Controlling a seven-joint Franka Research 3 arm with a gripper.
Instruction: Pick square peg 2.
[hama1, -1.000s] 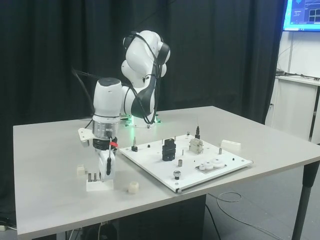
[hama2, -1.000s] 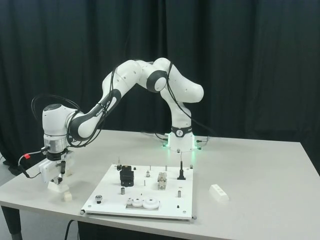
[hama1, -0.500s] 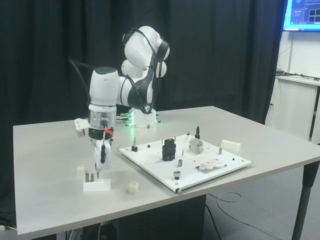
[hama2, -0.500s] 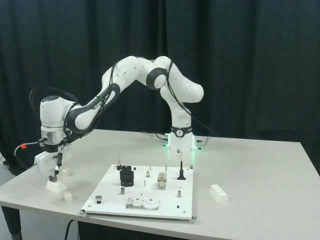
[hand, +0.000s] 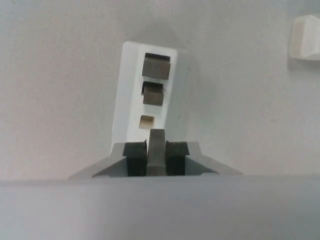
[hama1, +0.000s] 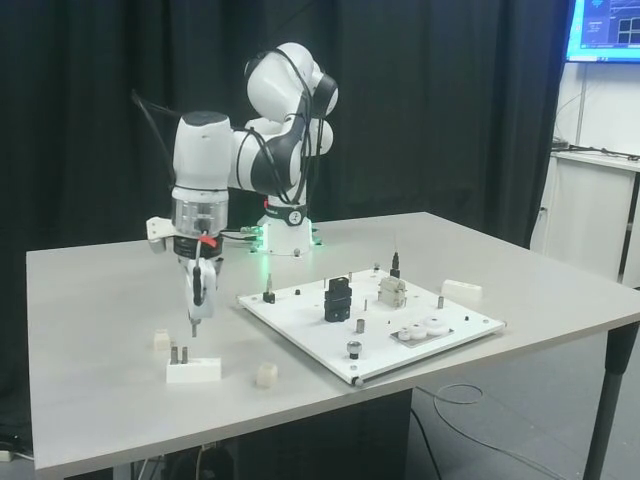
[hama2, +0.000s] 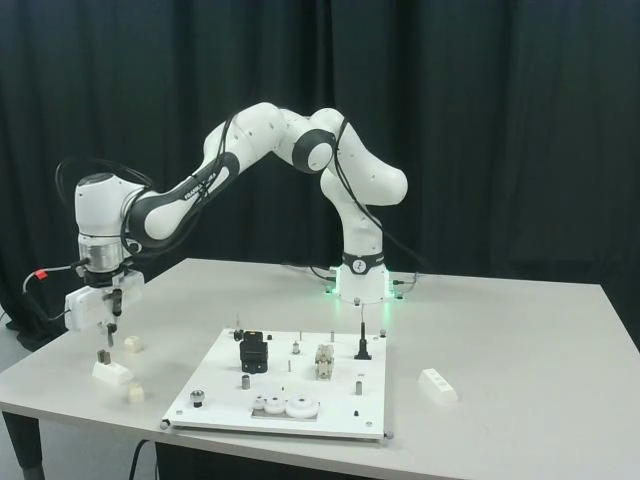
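Reaching far out from the base: white arm (hama2: 250, 140), wrist turned straight down, probably to keep any pull vertical. Hanging above the white holder block (hama1: 193, 371), clear of it: gripper (hama1: 196, 312), black pads (hand: 134, 155) pinching square peg 2 (hand: 157, 139) upright between them. Held so, most likely, to avoid jamming against the socket walls. In the block, nearest to the peg: one empty square socket (hand: 146, 122), then two other pegs (hand: 154, 93) seated in line. Behind everything, black curtain (hama2: 500, 120). Below, grey table (hama1: 100, 290), with white assembly board (hama1: 300, 310) apart from the block. Near the block, two small white pieces (hama1: 265, 374).
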